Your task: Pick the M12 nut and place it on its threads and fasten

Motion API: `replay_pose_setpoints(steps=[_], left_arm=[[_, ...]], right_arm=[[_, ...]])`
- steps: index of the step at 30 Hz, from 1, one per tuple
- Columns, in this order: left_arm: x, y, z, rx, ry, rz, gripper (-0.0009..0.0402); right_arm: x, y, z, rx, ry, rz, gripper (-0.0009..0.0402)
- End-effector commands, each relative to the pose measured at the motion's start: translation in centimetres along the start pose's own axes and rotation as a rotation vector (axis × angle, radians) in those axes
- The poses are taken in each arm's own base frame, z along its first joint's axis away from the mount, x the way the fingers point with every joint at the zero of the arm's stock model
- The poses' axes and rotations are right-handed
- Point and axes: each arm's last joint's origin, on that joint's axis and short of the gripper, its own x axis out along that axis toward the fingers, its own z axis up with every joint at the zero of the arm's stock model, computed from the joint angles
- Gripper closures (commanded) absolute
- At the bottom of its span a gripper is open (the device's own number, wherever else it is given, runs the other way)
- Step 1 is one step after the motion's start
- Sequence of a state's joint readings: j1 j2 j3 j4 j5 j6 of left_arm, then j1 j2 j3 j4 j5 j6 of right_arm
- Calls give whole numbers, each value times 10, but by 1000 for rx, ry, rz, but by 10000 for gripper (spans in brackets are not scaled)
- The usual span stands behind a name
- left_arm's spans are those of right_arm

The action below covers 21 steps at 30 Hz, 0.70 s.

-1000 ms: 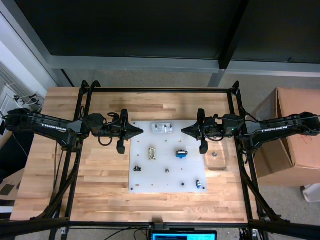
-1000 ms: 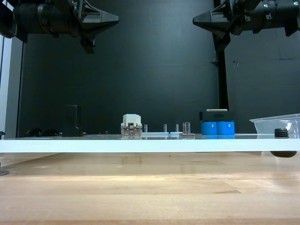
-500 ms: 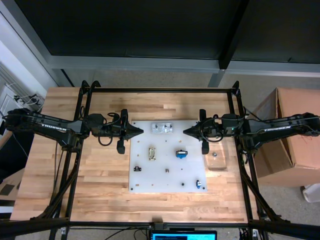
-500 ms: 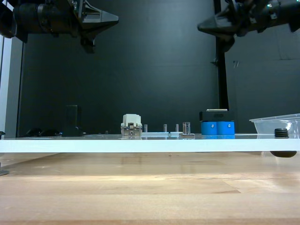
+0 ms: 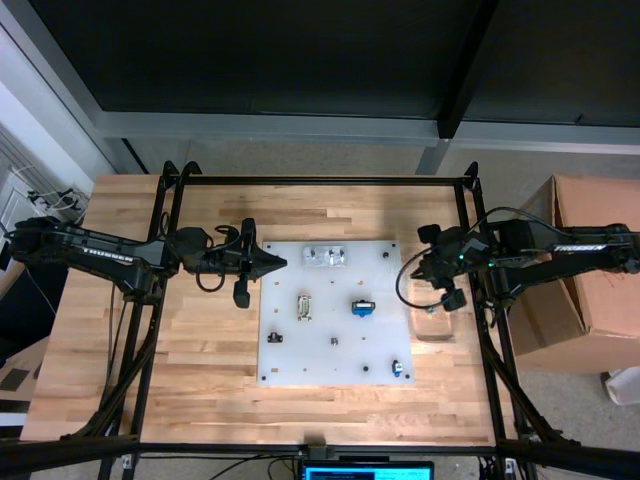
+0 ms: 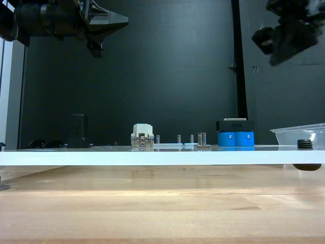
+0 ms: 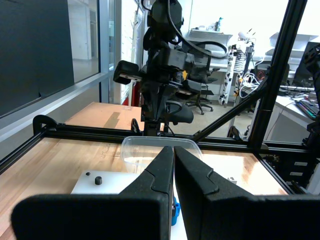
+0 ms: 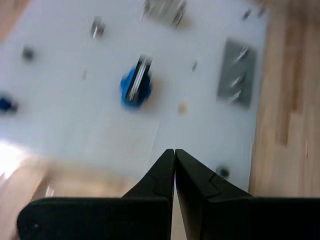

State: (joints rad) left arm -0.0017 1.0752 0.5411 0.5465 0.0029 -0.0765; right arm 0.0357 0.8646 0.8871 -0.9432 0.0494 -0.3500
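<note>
— Low view, nearest thing first: the stud (image 6: 304,144) stands bare, ribs showing, near the right end of the board (image 6: 152,156). So where is the nut?

— Not on its stud, that much is plain. Beyond that I cannot tell. The tray (image 5: 430,330) just beside the board is the likely place, but in the high view the right tool (image 8: 174,152) hangs high over its far end and hides part of it.

— And that tool?

— Fingers together, holding nothing, tipped down toward the board's right edge. I judge the reach for the nut to be the step in hand, hardly begun. To do it well, spread the fingers while high, drop straight down inside the tray walls, and take the nut flat so it meets the stud square.

— Anything in the way?

— The tray wall first, then the arm's own cable (image 5: 404,285) looping beside it. The blue block (image 5: 362,307) mid-board lies off the path to the stud. The left tool (image 7: 174,149), fingers together too, hangs high just off the board's left edge, well apart. The corner post (image 5: 386,255) stands farthest back.
</note>
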Motion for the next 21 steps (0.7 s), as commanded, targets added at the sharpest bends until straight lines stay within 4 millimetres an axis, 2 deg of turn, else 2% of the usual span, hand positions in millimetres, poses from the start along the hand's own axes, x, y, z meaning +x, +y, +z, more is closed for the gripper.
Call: replay_pose_setpoints(steps=[1,7,11,16,21], left_arm=[[0,0,0,0,-1,0,393],[0,0,0,0,-1,0,393],[0,0,0,0,-1,0,393],[0,0,0,0,-1,0,393],[0,0,0,0,0,0,393]], right_arm=[[-2,1,-2,-64,98,50,393],[7,4,-2,-172,297,217,392],[16,9,-5,-290,413,303,375],[24,19,-4,-423,436,359,326],[38,34,-11,-506,440,338,263]])
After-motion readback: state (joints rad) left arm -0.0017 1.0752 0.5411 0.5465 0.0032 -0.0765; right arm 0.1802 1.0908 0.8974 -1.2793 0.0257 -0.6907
